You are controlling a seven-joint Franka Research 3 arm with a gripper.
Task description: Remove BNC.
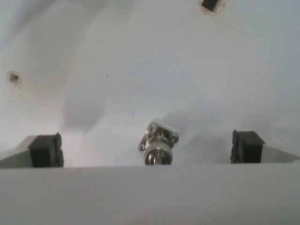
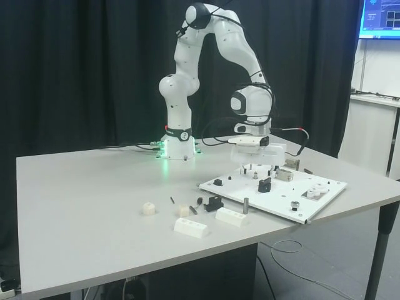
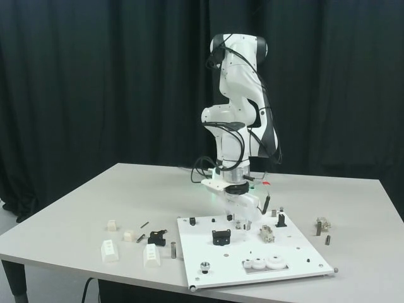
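The BNC connector (image 1: 158, 146) remains mounted on the white board (image 2: 325, 199), centred between the spread, empty fingers of the gripper (image 1: 146, 147), so grasping and removal remain

the bnc connector (image 1: 158, 146) is partly hidden behind the wrist housing (image 1: 150, 194).

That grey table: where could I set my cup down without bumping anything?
The grey table is bare on the wide stretch beside the arm's base, away from the white board. It is crowded on the board and around the white blocks beside it.
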